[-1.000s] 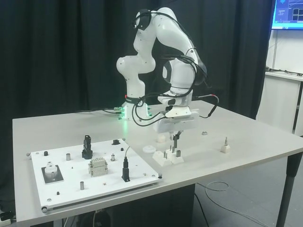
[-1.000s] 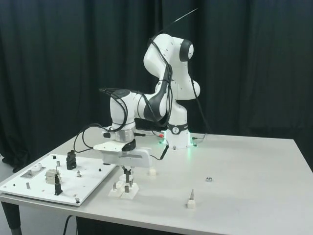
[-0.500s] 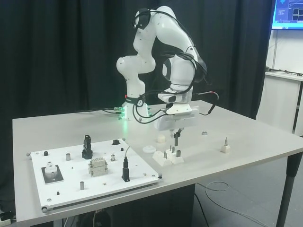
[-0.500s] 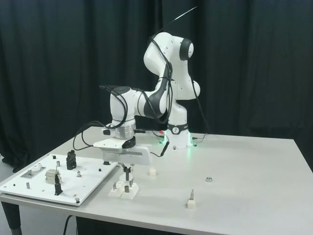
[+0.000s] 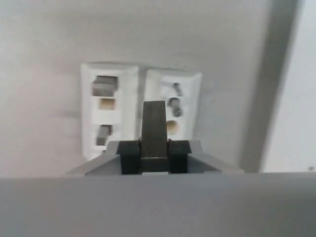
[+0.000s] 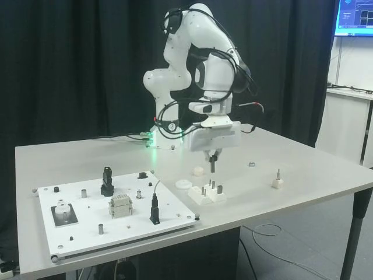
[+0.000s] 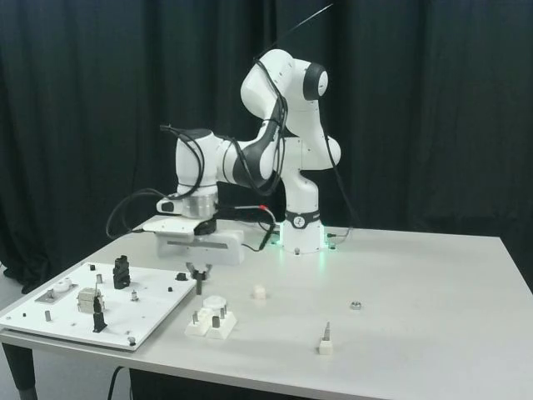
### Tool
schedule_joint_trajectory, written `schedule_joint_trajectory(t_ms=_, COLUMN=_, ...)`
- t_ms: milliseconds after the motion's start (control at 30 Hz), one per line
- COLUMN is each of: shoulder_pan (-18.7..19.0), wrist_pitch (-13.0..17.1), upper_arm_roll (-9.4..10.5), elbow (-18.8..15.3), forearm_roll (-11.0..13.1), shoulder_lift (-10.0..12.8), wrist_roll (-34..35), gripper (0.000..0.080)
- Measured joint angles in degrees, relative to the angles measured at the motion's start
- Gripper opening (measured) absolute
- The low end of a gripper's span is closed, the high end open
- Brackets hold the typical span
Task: Insert square peg 3.
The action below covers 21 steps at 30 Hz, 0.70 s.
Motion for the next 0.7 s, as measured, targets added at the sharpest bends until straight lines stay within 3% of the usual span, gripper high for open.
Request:
schedule_joint_trajectory(t_ms=467, shoulder_pan=-0.6, wrist_pitch=-4.6, upper_arm_roll=-5.54, elbow=5.1, forearm_roll=-0.6, shoulder_lift=-0.1, wrist_roll=-17.5, gripper=0.0112)
schedule_joint_trajectory(t_ms=700, shoulder_pan=-2.8, wrist_pitch=-5.3, upper_arm_roll=-6.35, elbow=8.1, forearm_roll=-1.3, shoulder_lift=0.4, wrist_roll=-26.2, gripper=0.0112)
